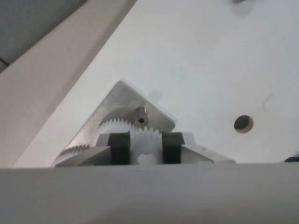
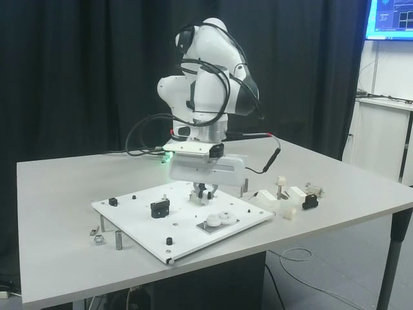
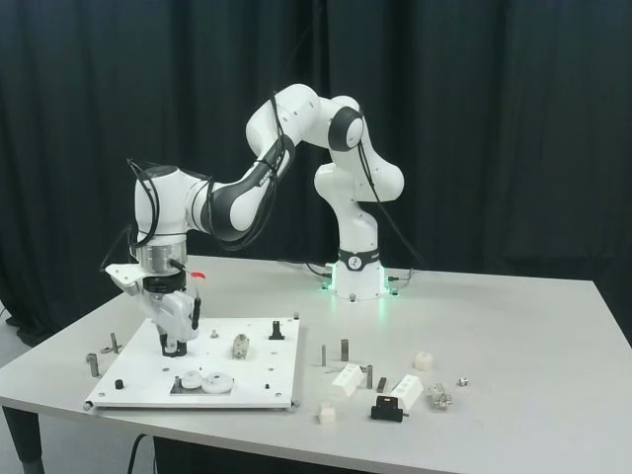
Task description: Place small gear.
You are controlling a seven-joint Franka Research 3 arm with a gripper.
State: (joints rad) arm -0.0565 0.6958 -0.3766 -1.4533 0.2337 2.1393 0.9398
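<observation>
A small gear (image 1: 145, 139) — white, finely toothed — sits clamped between the black pads of the gripper (image 1: 145, 148), poised above the white board (image 2: 139, 223). Just beyond the fingertips, a metal plate (image 1: 122, 100) carries a bare peg (image 1: 141, 115) and two larger gears (image 1: 114, 126), both partly hidden behind the fingers — the gripper's own body cuts off the small gear's lower half.

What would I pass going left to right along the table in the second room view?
Two small upright posts → the gripper over the white board → two white gears → two more upright posts → white blocks → a black clamp → a small white cube.
</observation>
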